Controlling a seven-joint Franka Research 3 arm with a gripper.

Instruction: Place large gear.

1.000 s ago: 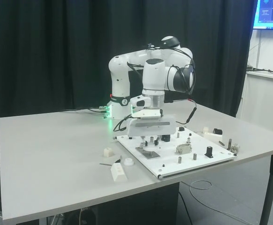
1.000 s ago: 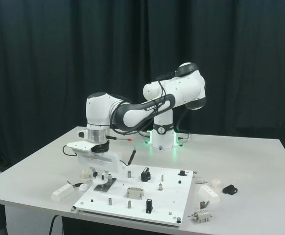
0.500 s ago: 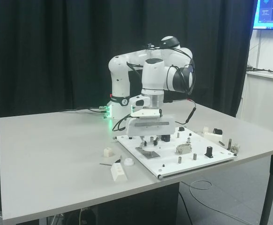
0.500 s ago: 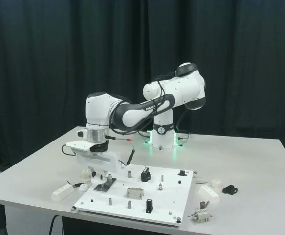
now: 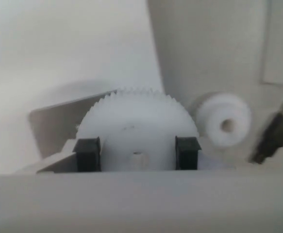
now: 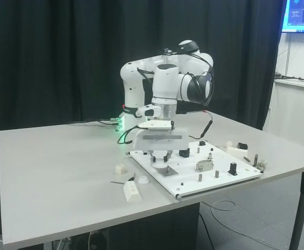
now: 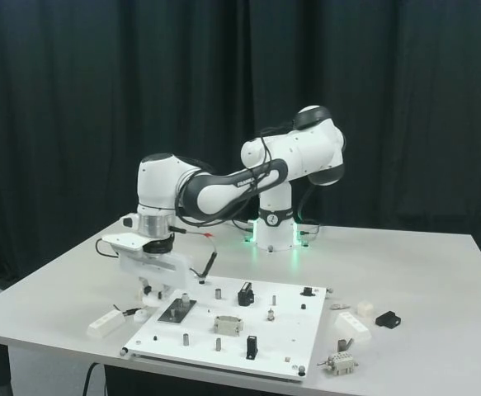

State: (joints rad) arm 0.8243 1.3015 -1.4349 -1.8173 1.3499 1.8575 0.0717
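Observation:
In the wrist view my gripper [image 5: 137, 153] is shut on the large white gear [image 5: 137, 124], with a black pad [image 5: 88, 154] on each side of its hub. The toothed rim shows above the pads. Beneath the gear lies a grey metal plate [image 5: 54, 127]. From the room views, the gripper [image 6: 160, 154] hangs just above the white assembly board [image 6: 219, 179], over the board's edge beside the grey plate [image 6: 167, 172]. In the second room view the gripper [image 7: 152, 289] hovers close to that plate [image 7: 176, 310].
A small white ring part [image 5: 224, 126] and a black-tipped tool [image 5: 272, 137] lie on the table beside the board. Pegs, a black clip [image 6: 233, 169] and a connector [image 6: 204, 166] stand on the board. White blocks [image 6: 131, 191] and loose parts [image 7: 352, 327] rest on the table.
The arm has risen a little and shifted sideways off the grey plate toward the board's edge, carrying the gear with it.

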